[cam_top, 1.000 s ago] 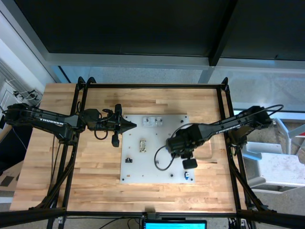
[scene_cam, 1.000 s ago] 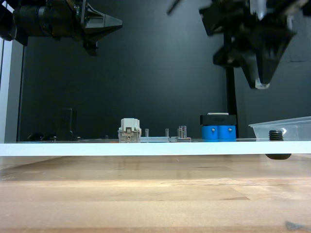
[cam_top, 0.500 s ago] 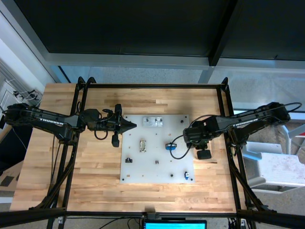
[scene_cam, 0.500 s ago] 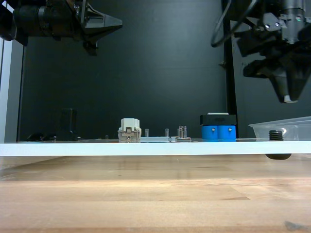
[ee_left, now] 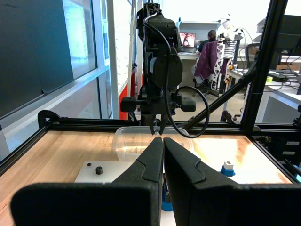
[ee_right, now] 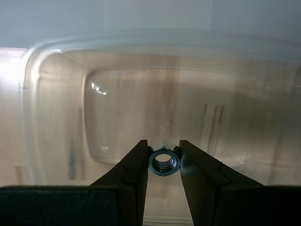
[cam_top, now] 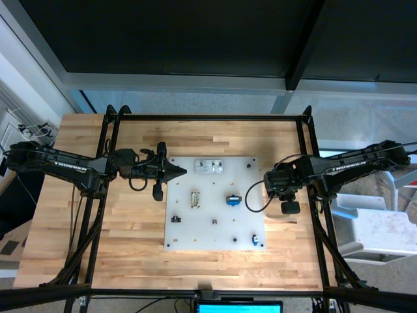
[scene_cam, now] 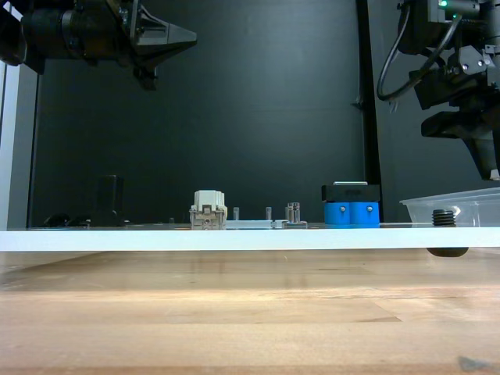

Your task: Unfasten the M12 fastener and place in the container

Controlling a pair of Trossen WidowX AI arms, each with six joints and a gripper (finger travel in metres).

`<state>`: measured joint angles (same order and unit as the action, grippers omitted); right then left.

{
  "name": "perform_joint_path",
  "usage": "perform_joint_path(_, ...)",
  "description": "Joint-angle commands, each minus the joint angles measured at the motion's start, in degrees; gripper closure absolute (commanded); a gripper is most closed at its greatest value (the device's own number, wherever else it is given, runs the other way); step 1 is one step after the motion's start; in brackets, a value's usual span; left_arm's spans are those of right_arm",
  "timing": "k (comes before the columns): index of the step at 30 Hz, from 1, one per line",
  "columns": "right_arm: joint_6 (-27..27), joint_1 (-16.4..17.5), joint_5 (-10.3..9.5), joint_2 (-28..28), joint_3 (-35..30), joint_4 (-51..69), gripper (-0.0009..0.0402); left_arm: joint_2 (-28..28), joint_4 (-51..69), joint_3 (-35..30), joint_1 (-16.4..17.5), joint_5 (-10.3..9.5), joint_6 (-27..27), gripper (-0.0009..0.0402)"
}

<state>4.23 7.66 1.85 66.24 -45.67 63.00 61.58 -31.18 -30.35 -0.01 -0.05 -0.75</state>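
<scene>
One left gripper (ee_left: 163,140), one right gripper (ee_right: 163,147), one nut (ee_right: 163,163), one tray (ee_right: 51,122), apparently one stud (scene_cam: 444,218).

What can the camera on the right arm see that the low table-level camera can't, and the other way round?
Only the right wrist view: a silver nut pinched in the right gripper. Only the low view: the bare ribbed stud, a blue block, the white board and the left gripper parked high. Both: the right gripper above the clear container.
</scene>
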Motion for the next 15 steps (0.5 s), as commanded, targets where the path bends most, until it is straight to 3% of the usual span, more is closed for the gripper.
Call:
perform_joint_path(1, 0.0, 0.1, 1.64, 0.2, 0.1, -0.4, 0.0348, 0.0, 0.0, 0.0, 0.0, 0.0, 0.0, 0.0393)
perform_joint_path(15, -0.2, 0.1, 1.64, 0.2, 0.1, -0.2, 0.0218, 0.0, 0.0, 0.0, 0.0, 0.0, 0.0, 0.0393)
